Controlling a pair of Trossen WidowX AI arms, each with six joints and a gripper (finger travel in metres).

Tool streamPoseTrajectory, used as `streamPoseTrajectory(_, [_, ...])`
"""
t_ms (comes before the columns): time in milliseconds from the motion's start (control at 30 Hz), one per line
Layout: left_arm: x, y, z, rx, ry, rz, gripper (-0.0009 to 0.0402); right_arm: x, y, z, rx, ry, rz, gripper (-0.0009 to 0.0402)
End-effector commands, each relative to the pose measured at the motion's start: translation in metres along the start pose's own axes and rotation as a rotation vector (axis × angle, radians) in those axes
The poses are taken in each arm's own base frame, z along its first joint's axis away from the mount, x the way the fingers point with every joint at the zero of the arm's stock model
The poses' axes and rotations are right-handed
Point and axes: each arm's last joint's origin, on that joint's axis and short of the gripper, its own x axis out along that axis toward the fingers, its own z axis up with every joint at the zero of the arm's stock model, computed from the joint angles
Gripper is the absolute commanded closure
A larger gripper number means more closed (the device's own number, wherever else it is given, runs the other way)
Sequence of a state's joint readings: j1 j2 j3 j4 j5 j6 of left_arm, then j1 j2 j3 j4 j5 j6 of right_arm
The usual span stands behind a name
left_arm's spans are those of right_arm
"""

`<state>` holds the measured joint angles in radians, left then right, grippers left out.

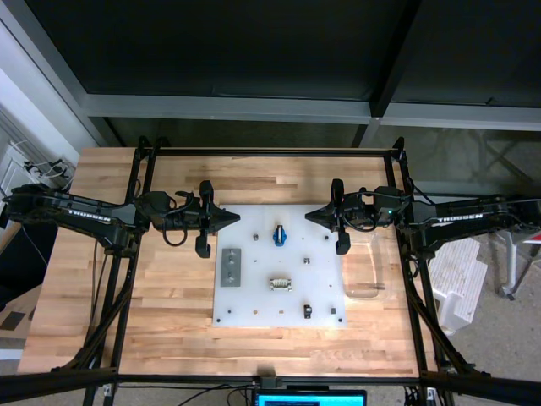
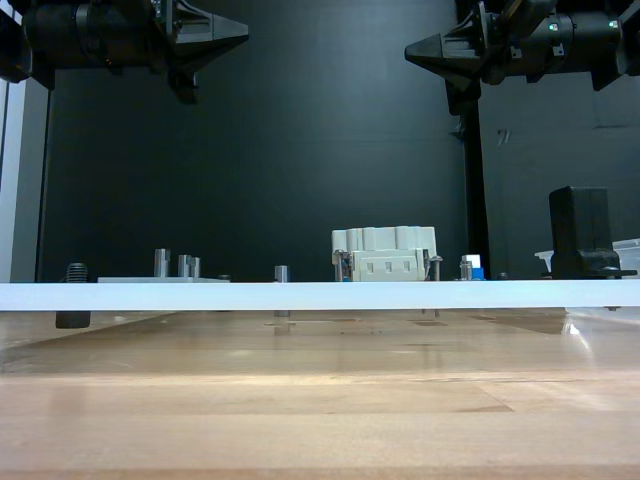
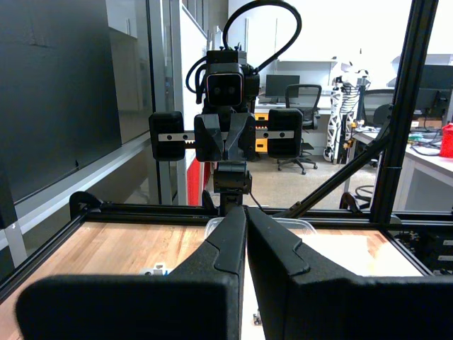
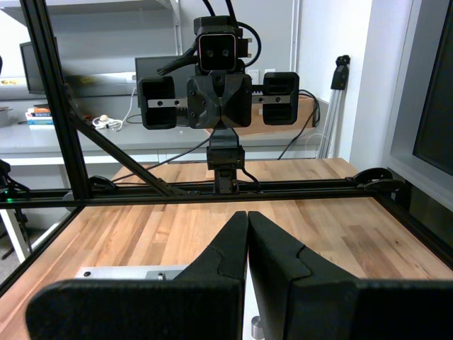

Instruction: Remove the 16mm bar from the taskboard and place in the container

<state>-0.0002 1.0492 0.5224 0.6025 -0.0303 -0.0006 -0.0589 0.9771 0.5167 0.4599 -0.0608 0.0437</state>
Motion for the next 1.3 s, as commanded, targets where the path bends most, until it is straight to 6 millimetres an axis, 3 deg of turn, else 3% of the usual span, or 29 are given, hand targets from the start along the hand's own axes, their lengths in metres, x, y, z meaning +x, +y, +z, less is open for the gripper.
streamPoseTrajectory(33, [0.0,0.0,0.0,0.0,-0.001,0.0,0.0393,0.0,0.0,0.0,0.0,0.0,0.0,0.0393])
streamPoseTrajectory(600, [0.0,0.0,0.0,0.0,-0.001,0.0,0.0393,0.0,0.001,0.0,0.039,0.004,0.029,0.0393])
streamPoseTrajectory(700, [0.0,0.0,0.0,0.0,-0.001,0.0,0.0393,0.002,0.004,0.003,0.061,0.076,0.045,0.0393])
streamPoseTrajectory(1033, [0.0,0.0,0.0,0.0,-0.001,0.0,0.0393,-0.003,0.039,0.015,0.055,0.406,0.064,0.0393])
streamPoseTrajectory(1300, [0.0,0.0,0.0,0.0,-0.001,0.0,0.0393,-0.016,0.063,0.019,0.094,0.567,0.055,0.0388])
